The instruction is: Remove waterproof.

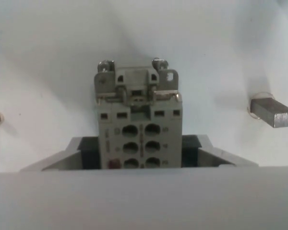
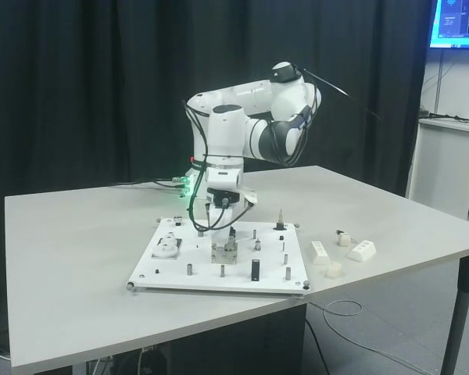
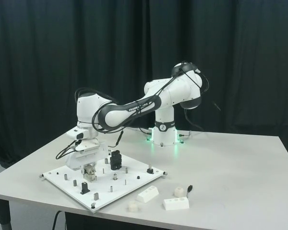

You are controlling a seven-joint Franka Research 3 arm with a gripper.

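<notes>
The waterproof connector (image 1: 134,129) is a grey block with several round sockets and a metal clamp at one end. It stands in a black-lined housing on the white board (image 2: 172,273). In the first room view the connector (image 2: 224,251) is near the middle of the board, and the gripper (image 2: 220,220) hangs just above it. In the second room view the gripper (image 3: 89,166) is right over the connector (image 3: 90,175). A pale band across the wrist view hides the near end of the connector.
Short pegs and black blocks (image 2: 255,268) stand around the connector on the board. A grey metal bar (image 1: 273,111) lies beside it. Several white parts (image 2: 361,251) rest on the grey table (image 2: 78,234) beside the board, towards the table's edge.
</notes>
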